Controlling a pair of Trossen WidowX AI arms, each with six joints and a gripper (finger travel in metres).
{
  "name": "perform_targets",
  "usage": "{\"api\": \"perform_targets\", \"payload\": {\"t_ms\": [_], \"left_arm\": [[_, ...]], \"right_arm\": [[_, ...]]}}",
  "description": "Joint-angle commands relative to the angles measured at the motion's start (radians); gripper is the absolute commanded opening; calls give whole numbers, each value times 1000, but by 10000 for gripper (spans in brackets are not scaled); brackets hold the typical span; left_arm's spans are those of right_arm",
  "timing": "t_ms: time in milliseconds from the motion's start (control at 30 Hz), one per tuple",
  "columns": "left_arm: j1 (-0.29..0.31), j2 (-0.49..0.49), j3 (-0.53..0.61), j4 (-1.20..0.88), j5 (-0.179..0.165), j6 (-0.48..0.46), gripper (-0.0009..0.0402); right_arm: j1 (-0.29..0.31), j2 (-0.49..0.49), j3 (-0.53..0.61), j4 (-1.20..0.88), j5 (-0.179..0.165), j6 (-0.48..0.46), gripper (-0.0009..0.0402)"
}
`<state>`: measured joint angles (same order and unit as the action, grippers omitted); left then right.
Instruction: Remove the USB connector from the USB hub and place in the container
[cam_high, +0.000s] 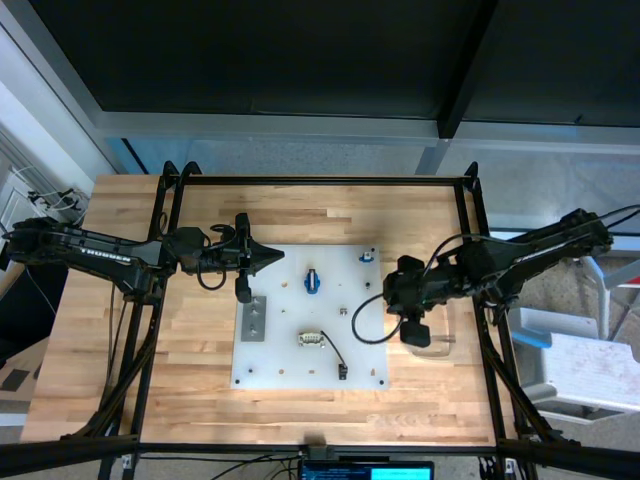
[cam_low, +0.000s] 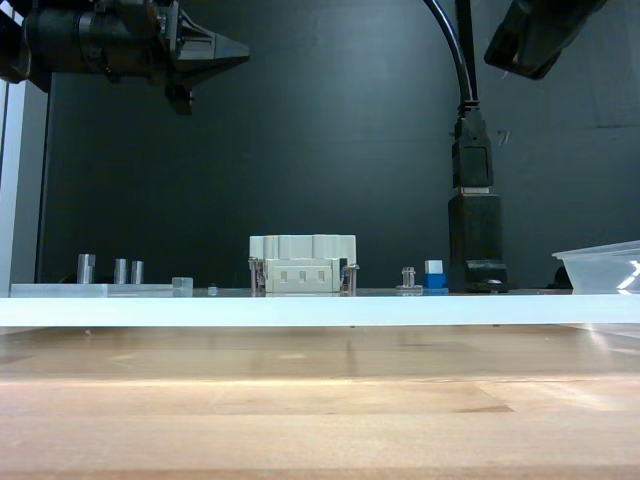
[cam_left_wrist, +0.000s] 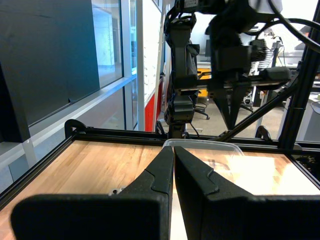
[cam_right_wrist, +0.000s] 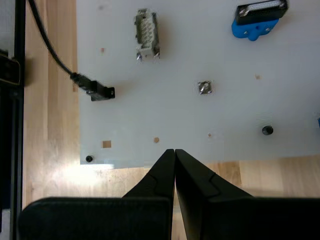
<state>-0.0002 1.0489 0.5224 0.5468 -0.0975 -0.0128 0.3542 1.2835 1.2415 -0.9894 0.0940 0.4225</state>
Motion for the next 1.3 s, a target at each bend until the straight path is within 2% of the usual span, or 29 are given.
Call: {"api": "perform_targets", "payload": {"t_ms": [33, 367, 867, 1033, 1300], "left_arm": [[0, 0, 0, 0, 0, 0, 1], [0, 0, 0, 0, 0, 0, 1], [0, 0, 0, 0, 0, 0, 1], [0, 0, 0, 0, 0, 0, 1], [0, 0, 0, 0, 0, 0, 1]], "right_arm": [[31, 50, 50, -36, 18, 10, 0], [112, 183, 144, -49, 20, 31, 8], [159, 320, 240, -45, 46, 95, 122], [169, 356, 261, -35, 71, 106, 141], [179, 413, 261, 26, 71, 111, 159]]}}
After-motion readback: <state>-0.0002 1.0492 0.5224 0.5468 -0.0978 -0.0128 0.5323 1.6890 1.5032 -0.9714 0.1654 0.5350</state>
